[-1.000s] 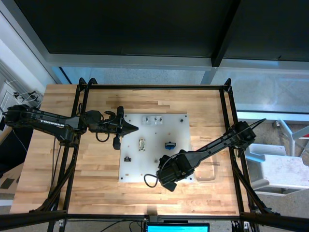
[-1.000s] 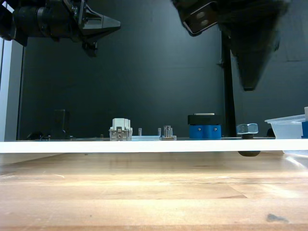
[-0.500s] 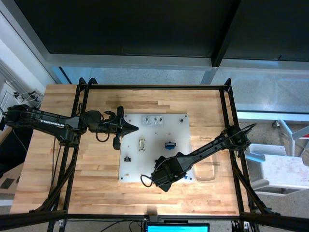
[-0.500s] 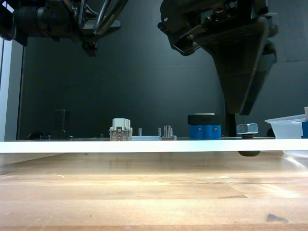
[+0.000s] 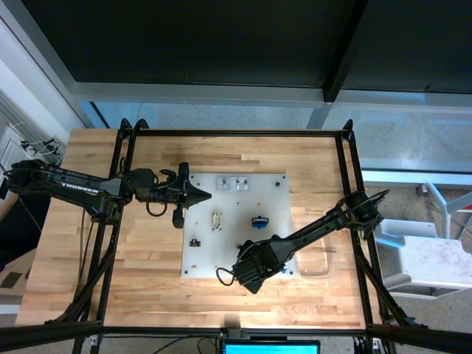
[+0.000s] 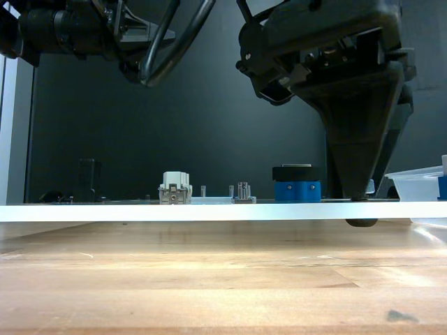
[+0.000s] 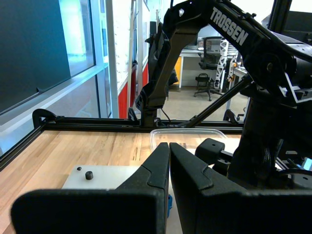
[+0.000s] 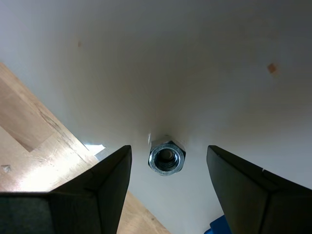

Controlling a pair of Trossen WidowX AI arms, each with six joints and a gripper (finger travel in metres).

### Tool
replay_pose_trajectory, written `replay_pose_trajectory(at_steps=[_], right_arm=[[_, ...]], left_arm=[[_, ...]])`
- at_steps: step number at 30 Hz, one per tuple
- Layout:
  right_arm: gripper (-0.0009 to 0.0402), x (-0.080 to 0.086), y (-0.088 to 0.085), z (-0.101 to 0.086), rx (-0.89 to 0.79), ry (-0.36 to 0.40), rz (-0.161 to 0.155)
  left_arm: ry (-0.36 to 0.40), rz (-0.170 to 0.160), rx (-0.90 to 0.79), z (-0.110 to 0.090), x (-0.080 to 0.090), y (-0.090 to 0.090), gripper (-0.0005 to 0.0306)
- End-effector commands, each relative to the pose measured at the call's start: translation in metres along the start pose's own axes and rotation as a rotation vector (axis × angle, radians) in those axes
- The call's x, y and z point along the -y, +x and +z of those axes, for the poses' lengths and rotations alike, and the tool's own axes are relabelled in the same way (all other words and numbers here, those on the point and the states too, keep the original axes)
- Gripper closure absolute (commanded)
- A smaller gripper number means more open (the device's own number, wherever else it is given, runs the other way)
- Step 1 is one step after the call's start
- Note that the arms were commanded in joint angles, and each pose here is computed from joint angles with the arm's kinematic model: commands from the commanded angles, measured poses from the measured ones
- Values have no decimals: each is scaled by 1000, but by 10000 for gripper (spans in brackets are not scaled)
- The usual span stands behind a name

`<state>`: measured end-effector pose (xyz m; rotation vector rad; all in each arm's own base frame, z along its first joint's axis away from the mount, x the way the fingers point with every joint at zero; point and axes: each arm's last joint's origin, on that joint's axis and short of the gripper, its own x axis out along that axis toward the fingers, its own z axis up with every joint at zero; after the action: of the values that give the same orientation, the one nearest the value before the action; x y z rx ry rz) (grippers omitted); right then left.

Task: Unfasten the M12 fastener and place in the container

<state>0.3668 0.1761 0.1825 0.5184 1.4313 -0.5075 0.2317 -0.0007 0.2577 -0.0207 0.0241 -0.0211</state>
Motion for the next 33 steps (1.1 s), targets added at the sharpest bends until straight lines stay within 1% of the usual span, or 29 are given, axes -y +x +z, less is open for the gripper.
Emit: replay_pose_trajectory(at_steps=[1, 6, 13, 15, 19, 21, 24, 25, 27, 33], right_arm=[[204, 1, 0, 1, 3, 2, 0], [243, 1, 0, 2, 3, 5, 1], [309, 1, 0, 2, 2, 1, 6], [327, 0, 0, 2, -10, -17, 18], [362, 0, 0, 2, -10, -68, 21], [376, 0, 0, 2, -11, -124, 22], [393, 0, 0, 2, -12, -257, 23], [395, 0, 0, 2, -13, -305, 23], [390, 0, 0, 2, -14, -375, 21], [389, 1, 0, 2, -12, -667, 23]], left_arm=[[0, 0, 0, 0, 0, 0, 300], [0, 0, 0, 0, 0, 0, 300], [0, 0, 0, 0, 0, 0, 300], [0, 0, 0, 0, 0, 0, 300], [0, 0, 0, 0, 0, 0, 300], [0, 0, 0, 0, 0, 0, 300], [0, 0, 0, 0, 0, 0, 300], [0, 0, 0, 0, 0, 0, 300], [0, 0, 0, 0, 0, 0, 300], [0, 0, 0, 0, 0, 0, 300]])
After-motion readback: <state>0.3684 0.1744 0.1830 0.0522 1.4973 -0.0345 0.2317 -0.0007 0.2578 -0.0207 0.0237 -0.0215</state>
